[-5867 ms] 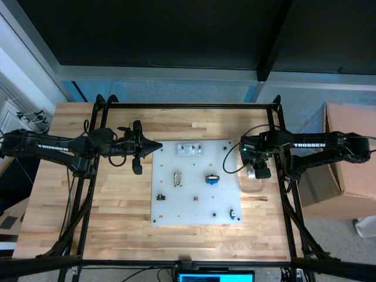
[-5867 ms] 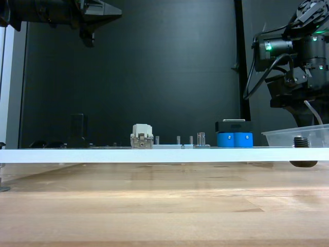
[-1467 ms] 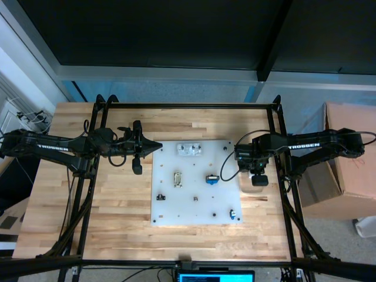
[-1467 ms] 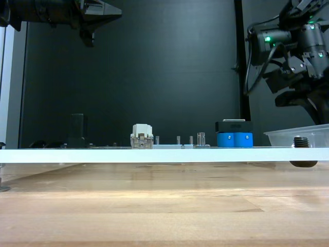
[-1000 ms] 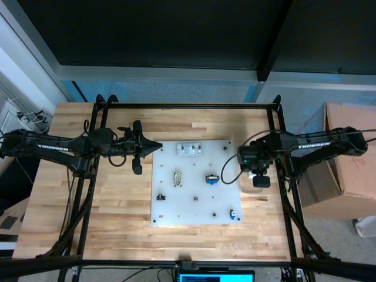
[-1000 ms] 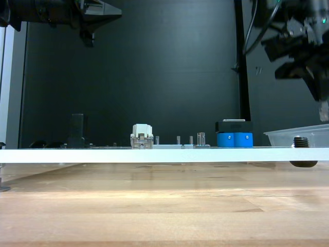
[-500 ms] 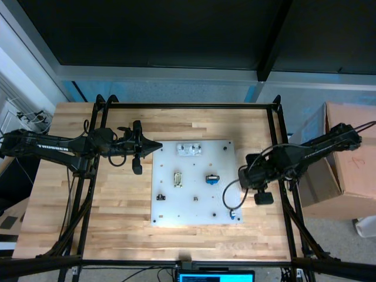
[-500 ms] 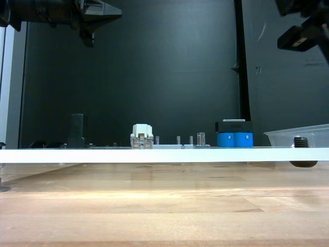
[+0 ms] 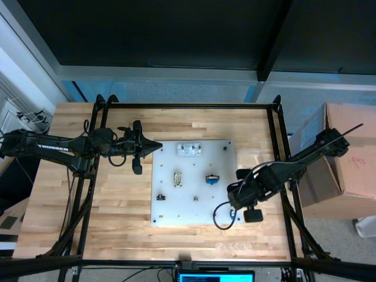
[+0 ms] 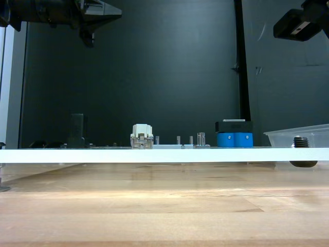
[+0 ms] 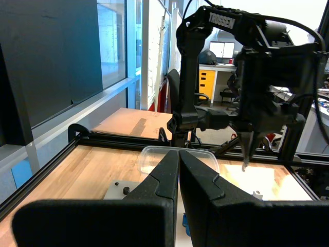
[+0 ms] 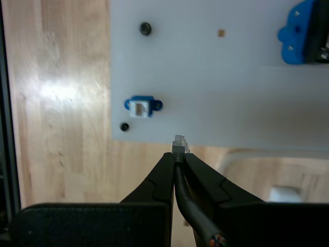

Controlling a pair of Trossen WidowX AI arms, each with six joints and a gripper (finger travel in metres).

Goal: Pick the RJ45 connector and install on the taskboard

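1. White board (image 9: 194, 208) lies in the middle of the wooden table (image 9: 117, 205), with wood showing past every edge and the widest strips at 6 and 9 o'clock
2. Above the board's 5 o'clock corner hangs the right gripper (image 12: 178, 154), pointing down, its jaws clamped on the connector (image 12: 180, 141); the plug tip is over the board's edge, near the blue socket (image 12: 142, 107) but clear of it
3. Black cable (image 12: 187, 206) runs back from the plug between the fingers
4. Off the board's 10 o'clock corner, high over the table, the left gripper (image 11: 178, 153) points toward 3 o'clock with its jaws pressed together
5. Clear tray (image 10: 298, 135) sits beside the board's 3 o'clock edge
6. From above, the right arm (image 9: 258, 183) hides plug and socket; the low view cuts that arm off at 1 o'clock
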